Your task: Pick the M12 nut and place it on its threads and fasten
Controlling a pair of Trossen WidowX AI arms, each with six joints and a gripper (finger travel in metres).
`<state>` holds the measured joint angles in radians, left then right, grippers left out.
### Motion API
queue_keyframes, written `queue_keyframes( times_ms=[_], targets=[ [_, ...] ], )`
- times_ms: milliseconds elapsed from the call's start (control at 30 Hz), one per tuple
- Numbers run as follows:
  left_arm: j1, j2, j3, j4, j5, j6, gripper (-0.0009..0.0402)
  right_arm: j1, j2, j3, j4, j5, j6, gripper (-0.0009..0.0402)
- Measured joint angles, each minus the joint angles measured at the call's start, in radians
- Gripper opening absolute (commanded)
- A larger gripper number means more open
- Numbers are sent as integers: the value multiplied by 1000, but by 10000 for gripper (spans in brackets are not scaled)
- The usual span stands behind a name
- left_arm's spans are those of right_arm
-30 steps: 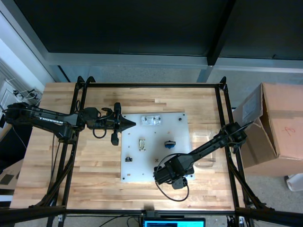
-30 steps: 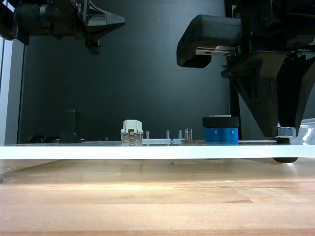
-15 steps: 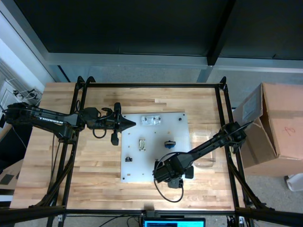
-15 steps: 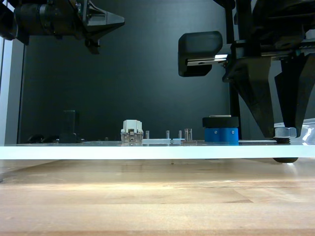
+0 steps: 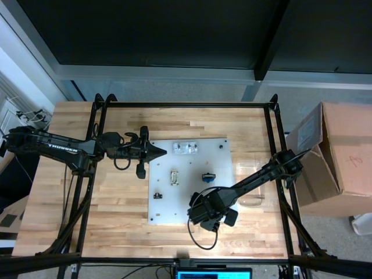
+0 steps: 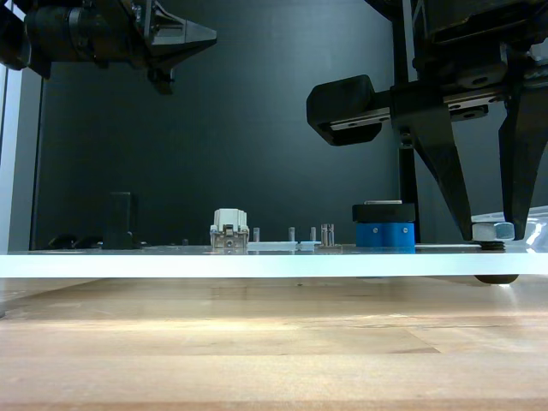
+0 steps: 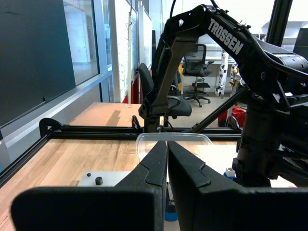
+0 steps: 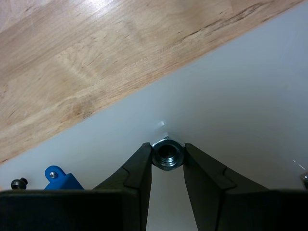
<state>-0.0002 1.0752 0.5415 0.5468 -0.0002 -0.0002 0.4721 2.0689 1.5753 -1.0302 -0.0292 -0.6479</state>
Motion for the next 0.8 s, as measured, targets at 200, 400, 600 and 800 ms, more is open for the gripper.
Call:
queue_keyframes(
  times_ms=[200, 400, 600, 800],
  targets=[
    [0, 0, 0, 0, 0, 0, 0, -1, -3, -23, 41, -2, 41, 16],
    [0, 0, 0, 0, 0, 0, 0, -1, -13, -30, 59, -2, 42, 16],
    [0, 0, 0, 0, 0, 0, 0, -1, -36, -64, 92, -1, 43, 16],
    [0, 0, 0, 0, 0, 0, 0, -3, -45, -73, 99, -1, 81, 16]
  ],
)
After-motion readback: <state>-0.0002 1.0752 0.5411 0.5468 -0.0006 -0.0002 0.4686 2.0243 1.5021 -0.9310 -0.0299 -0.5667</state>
